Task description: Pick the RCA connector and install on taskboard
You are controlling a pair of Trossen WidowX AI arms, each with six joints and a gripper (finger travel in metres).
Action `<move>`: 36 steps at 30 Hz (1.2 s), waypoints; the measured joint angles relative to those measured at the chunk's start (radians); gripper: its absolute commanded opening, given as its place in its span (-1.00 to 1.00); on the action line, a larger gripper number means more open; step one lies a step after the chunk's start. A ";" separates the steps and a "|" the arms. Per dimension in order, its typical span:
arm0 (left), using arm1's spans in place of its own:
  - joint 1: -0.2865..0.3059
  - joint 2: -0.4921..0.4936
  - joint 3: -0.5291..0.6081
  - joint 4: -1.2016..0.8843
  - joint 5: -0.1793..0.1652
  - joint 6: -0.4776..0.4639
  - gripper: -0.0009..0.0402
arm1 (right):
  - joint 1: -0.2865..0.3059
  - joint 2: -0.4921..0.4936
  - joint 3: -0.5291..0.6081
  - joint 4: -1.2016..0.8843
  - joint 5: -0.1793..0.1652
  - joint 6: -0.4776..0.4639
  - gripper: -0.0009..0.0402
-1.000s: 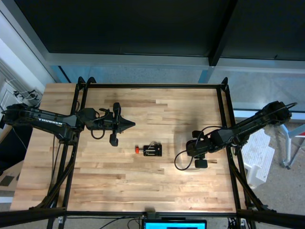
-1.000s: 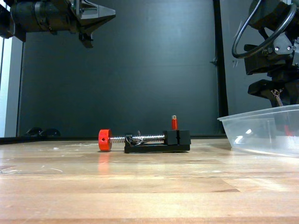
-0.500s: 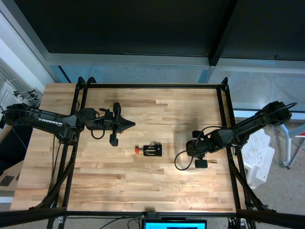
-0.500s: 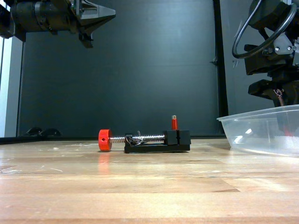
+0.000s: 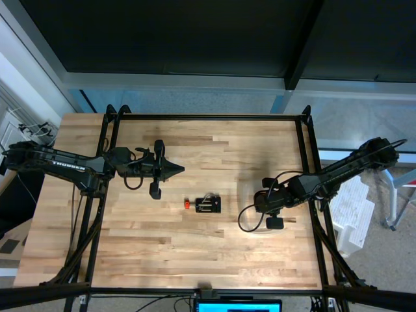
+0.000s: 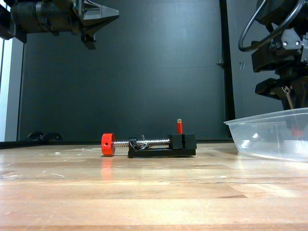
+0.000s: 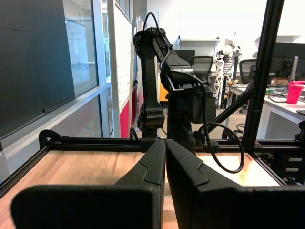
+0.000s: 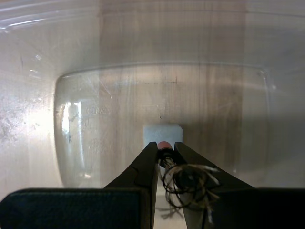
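While lifting clear of the tray (image 6: 260, 137) at lower right, hold right pincer (image 8: 164, 148) clamped on connector (image 8: 165, 155); carry level toward board (image 6: 161, 147) at centre surface. Noted left pincer (image 6: 114, 14) pinched together, parked upper left.

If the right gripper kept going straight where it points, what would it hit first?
Likely the white block in the clear tray; the right gripper above grips the RCA connector. Parked high at left: the left gripper.
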 measured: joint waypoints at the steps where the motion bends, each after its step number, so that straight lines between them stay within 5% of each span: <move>1: 0.000 0.000 0.000 0.000 0.000 0.000 -0.96 | 0.000 -0.003 0.007 -0.015 0.000 0.000 -0.96; 18: 0.000 0.000 0.000 0.000 0.000 0.000 -0.96 | -0.058 -0.041 0.215 -0.165 0.000 0.000 -0.96; 36: 0.000 0.000 0.000 0.000 0.000 0.000 -0.96 | -0.151 0.225 0.498 -0.183 0.001 -0.066 -0.96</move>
